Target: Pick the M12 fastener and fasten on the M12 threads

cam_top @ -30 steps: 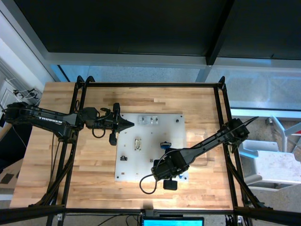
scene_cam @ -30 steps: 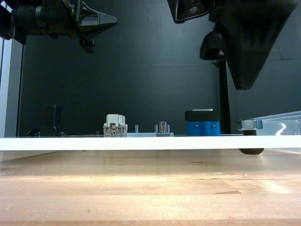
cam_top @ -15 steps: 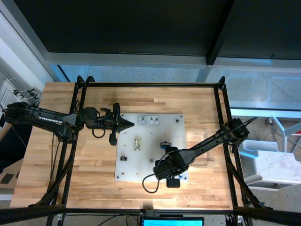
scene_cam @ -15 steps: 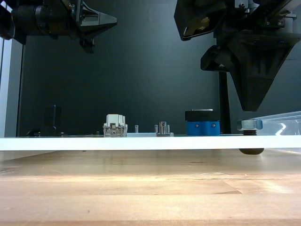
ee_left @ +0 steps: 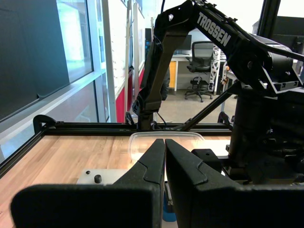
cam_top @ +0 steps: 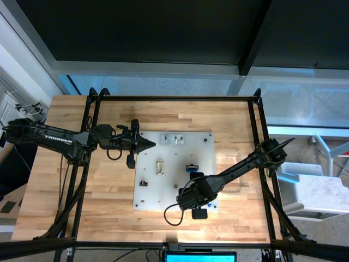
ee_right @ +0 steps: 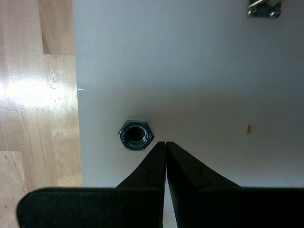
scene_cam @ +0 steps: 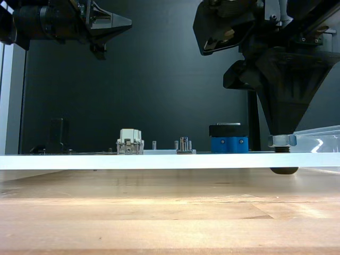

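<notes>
The silver nut [ee_right: 135, 135] sits on the white board [ee_right: 213, 71] close to its edge. In the low view the nut [scene_cam: 281, 141] rests on top of the dark ribbed stud [scene_cam: 282, 149], so it is on its stud. My right gripper [ee_right: 165, 142] is shut with nothing between its fingers, its tips just beside the nut. In the low view the right gripper [scene_cam: 281, 133] points straight down, its tip just over the nut. In the high view the right arm covers the stud. My left gripper [cam_top: 150, 144] is shut and hovers high over the board's far left edge.
A blue block connector [scene_cam: 229, 144] stands mid-board, with a grey connector [scene_cam: 130, 143] and a small silver post [scene_cam: 184, 144] to its left. The clear tray [scene_cam: 319, 139] lies behind the stud, off the board's right side. A black post [cam_top: 205, 138] stands at the far right corner.
My right gripper has come down from well above the board until its tip is just over the nut. The left arm has not moved.
</notes>
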Controlling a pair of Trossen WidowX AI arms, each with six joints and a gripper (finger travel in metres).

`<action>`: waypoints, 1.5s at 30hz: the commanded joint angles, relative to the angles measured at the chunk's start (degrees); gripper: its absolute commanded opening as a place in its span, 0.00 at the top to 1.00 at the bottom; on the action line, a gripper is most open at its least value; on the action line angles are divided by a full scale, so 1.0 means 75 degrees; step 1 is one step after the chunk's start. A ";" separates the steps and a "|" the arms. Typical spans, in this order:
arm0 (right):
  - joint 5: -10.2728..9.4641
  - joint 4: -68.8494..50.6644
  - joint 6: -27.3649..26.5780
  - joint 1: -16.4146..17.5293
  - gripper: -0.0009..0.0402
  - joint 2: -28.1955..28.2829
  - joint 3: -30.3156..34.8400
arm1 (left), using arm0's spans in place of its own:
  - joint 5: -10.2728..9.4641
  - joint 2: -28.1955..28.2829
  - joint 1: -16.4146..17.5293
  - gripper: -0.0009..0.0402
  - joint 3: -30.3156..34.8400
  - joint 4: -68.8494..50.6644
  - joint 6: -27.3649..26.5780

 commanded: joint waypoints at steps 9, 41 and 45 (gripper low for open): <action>-0.2203 0.0105 -0.0332 0.0017 0.98 -0.0041 0.0003 | 0.0000 0.0000 0.0003 0.98 0.0000 0.0003 0.0003; 0.0012 0.0373 0.0303 0.0009 0.98 -0.0128 -0.0294 | 0.0000 0.0000 0.0003 0.98 0.0000 0.0003 0.0003; -0.0571 0.0402 0.0271 0.0006 0.98 -0.0131 -0.0294 | 0.0000 0.0000 0.0003 0.98 0.0000 0.0003 0.0003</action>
